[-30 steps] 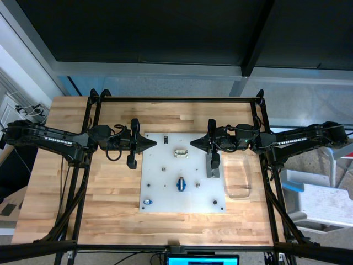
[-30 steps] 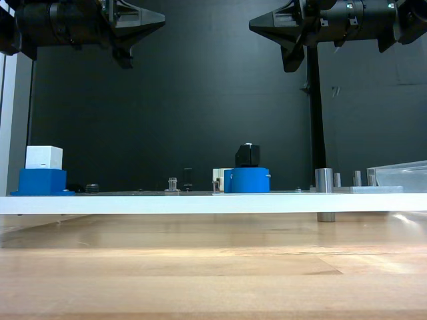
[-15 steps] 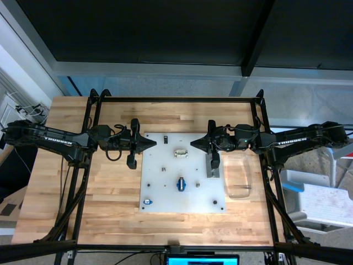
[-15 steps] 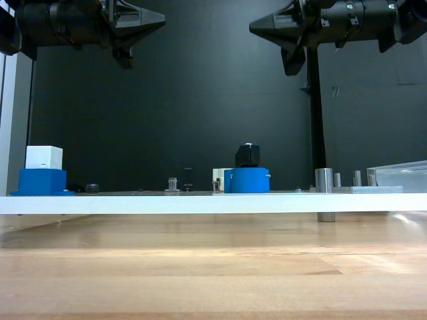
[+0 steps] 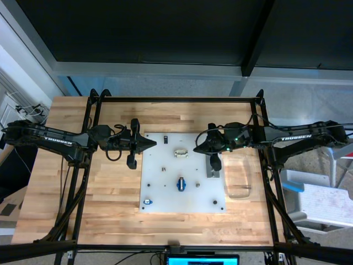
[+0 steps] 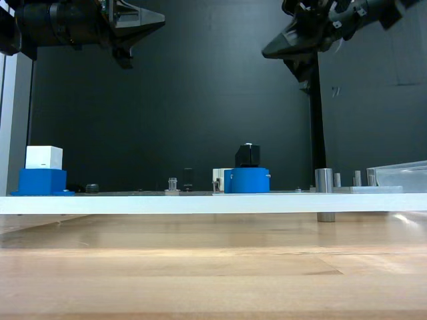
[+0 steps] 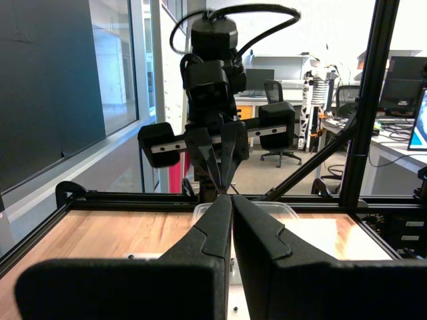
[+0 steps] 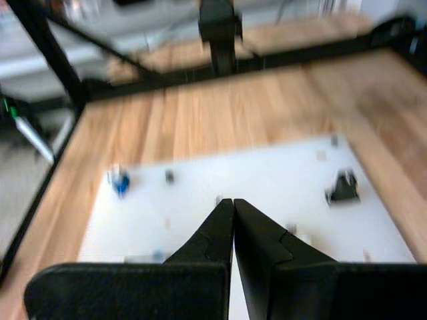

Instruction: Pick the 16mm cylinder and place it in the container

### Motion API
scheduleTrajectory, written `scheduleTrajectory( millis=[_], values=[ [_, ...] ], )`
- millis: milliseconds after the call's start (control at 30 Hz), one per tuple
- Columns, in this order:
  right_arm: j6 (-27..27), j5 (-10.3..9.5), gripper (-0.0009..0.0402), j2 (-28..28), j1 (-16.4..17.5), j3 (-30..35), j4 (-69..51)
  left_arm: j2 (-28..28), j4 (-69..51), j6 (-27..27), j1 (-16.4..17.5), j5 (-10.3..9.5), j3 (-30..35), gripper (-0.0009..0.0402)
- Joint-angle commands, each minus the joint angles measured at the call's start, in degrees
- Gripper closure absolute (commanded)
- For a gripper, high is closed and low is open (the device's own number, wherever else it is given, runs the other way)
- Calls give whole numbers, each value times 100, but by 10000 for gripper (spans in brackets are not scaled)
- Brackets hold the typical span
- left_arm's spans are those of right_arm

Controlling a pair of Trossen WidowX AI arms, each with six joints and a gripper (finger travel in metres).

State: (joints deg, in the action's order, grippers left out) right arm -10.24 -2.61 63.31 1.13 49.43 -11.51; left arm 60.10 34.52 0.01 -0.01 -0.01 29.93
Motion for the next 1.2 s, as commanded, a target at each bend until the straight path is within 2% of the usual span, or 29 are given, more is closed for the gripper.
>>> scheduleTrajectory(
  millis=[33,167,600,667,733,867,1200],
  values=[
    [81,-68,393,175,28,575,-1141,0,2,0,0,0,2,393],
    [352,-63,393,452,98,1316,-2415,0,0,0,0,0,2,393],
    [466,-33,393,1453,212,3386,-5217,0,0,0,0,0,2,393],
    [483,20,393,1633,291,3628,-5543,0,2,0,0,0,2,393],
    [509,72,393,1832,376,3829,-5855,0,2,0,0,0,2,393],
    [525,485,393,2245,629,4135,-6382,0,0,0,2,0,2,393],
    [505,518,393,2800,1040,4538,-6544,0,0,0,0,0,2,393]
  ],
)
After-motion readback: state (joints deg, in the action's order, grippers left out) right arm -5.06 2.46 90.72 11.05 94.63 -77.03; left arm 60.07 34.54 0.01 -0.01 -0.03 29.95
